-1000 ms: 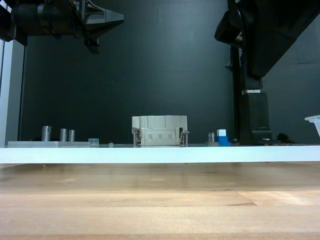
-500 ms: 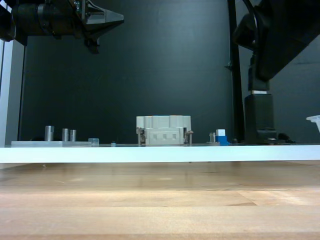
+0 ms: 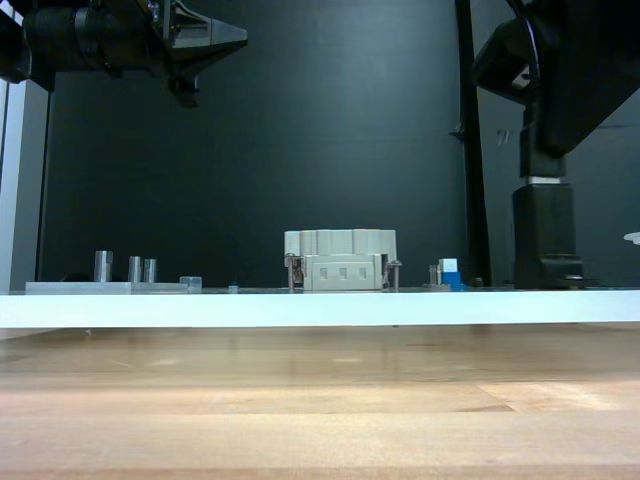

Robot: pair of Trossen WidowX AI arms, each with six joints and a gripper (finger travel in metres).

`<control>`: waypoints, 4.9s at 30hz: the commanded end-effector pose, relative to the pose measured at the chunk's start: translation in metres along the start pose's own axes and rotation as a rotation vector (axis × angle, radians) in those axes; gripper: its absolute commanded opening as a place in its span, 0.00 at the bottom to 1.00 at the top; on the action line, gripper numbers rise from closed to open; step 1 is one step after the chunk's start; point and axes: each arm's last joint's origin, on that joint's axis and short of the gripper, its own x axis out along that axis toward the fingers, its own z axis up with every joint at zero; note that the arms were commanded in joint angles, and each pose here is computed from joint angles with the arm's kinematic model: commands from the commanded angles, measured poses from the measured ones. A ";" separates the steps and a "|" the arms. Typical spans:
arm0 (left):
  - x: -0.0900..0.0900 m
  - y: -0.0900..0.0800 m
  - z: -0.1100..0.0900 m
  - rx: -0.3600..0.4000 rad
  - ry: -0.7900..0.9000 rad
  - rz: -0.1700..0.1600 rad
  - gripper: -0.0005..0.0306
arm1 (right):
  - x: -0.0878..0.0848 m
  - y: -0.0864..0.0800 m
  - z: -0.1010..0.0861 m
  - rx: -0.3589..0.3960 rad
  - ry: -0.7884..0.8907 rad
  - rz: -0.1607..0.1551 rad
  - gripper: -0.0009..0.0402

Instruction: Remove the USB connector from the USB hub and place in the container

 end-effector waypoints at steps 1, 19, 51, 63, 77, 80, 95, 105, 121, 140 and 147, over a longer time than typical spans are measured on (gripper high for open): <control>0.000 0.000 0.000 0.000 0.000 0.000 0.02 | 0.000 0.000 0.006 -0.038 0.040 -0.016 0.02; 0.000 0.000 0.000 0.000 0.000 0.000 0.02 | 0.011 0.006 0.036 -0.136 0.148 0.004 0.02; 0.000 0.000 -0.002 0.000 0.019 0.000 0.02 | -0.006 0.007 -0.002 0.007 -0.065 -0.039 0.02; 0.000 0.000 -0.002 0.000 0.022 0.000 0.02 | -0.022 0.004 0.001 0.006 -0.043 -0.021 0.02; 0.000 0.000 -0.002 0.000 0.023 0.000 0.02 | -0.068 -0.002 -0.028 0.024 -0.002 0.016 0.02; 0.000 0.000 -0.002 0.000 0.023 0.000 0.02 | -0.075 -0.005 -0.037 0.032 -0.004 0.028 0.02; 0.000 0.000 -0.002 0.000 0.023 0.000 0.02 | -0.102 -0.023 -0.096 0.042 0.046 0.054 0.02; 0.000 0.000 -0.002 0.000 0.022 0.000 0.02 | -0.117 -0.037 -0.130 0.034 0.111 0.028 0.02; 0.000 0.000 -0.002 0.000 0.023 0.000 0.02 | -0.122 -0.039 -0.152 0.048 0.132 0.035 0.02; 0.000 0.000 -0.002 0.000 0.023 0.000 0.02 | -0.122 -0.037 -0.153 0.058 0.127 0.048 0.31; 0.000 0.000 -0.002 0.000 0.023 0.000 0.02 | -0.123 -0.037 -0.153 0.066 0.126 0.048 0.39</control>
